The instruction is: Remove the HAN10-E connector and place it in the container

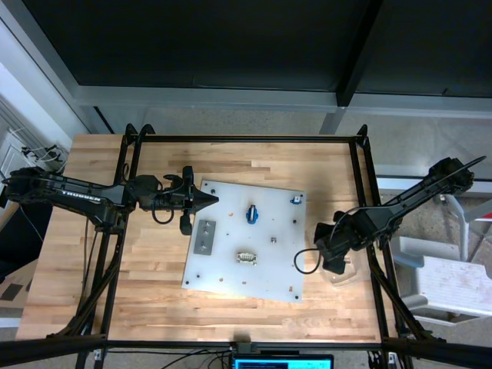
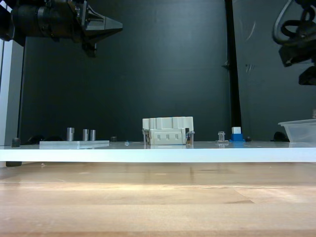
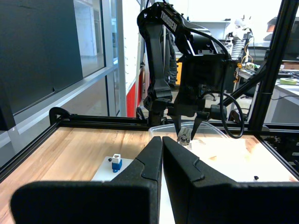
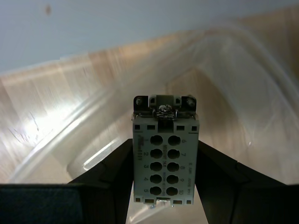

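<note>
The HAN10-E connector (image 4: 164, 156), a beige-grey block with two rows of numbered pin holes, is clamped between the fingers of my right gripper (image 4: 164, 186). It hangs just above the container (image 4: 229, 65), a clear plastic tub at the table's right side (image 1: 344, 270). From the left wrist view the connector (image 3: 184, 136) shows as a small piece in the right gripper (image 3: 187, 130) over the tub's rim (image 3: 159, 127). My left gripper (image 1: 209, 200) hovers shut and empty high over the white board's left edge.
The white board (image 1: 231, 284) carries a beige block (image 1: 246, 257), a flat grey plate (image 1: 204, 236), a blue knob piece (image 1: 251, 214) and a small blue-white part (image 1: 294, 200). A black frame (image 1: 246, 139) rims the wooden table.
</note>
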`<action>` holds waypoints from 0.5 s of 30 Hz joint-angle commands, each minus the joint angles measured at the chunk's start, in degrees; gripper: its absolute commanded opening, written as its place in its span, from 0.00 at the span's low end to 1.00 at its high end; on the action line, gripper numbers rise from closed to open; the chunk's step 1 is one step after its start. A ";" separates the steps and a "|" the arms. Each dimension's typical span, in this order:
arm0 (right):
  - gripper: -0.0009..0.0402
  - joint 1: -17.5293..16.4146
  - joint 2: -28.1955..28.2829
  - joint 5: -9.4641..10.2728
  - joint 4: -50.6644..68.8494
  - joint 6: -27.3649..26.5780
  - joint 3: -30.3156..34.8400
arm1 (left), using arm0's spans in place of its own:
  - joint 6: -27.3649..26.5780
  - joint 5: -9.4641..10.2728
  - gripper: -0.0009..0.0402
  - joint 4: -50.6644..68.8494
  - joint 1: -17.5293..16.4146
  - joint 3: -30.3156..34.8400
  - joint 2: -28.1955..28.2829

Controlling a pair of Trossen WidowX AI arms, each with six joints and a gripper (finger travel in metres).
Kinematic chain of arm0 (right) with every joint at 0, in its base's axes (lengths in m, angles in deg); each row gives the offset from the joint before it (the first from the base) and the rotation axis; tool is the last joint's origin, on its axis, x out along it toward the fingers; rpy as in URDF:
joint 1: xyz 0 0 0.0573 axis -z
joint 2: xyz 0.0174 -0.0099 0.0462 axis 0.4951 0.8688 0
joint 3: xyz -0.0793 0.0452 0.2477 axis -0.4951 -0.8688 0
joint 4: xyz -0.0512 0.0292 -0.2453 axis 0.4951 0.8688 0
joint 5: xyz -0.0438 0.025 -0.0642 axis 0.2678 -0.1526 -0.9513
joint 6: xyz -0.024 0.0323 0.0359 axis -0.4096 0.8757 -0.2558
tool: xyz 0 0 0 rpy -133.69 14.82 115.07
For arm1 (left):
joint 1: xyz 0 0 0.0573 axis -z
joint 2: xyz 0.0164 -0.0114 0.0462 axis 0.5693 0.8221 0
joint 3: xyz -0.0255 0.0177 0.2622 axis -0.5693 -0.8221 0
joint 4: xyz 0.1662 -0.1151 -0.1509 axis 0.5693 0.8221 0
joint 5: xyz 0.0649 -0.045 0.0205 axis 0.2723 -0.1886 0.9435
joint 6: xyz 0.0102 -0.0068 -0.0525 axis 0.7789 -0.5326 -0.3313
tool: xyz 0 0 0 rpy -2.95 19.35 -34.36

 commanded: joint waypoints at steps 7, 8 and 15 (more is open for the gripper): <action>0.05 -1.33 0.04 0.26 -3.74 2.05 -3.96 | 0.02 0.00 0.02 -0.02 0.00 0.02 0.02; 0.05 -1.36 0.04 0.26 -4.52 2.01 -4.44 | 0.02 -0.02 0.02 -0.02 -0.02 0.02 0.02; 0.05 -1.53 0.07 0.22 -5.81 2.10 -6.58 | 0.02 -0.02 0.02 -0.02 -0.02 0.02 0.02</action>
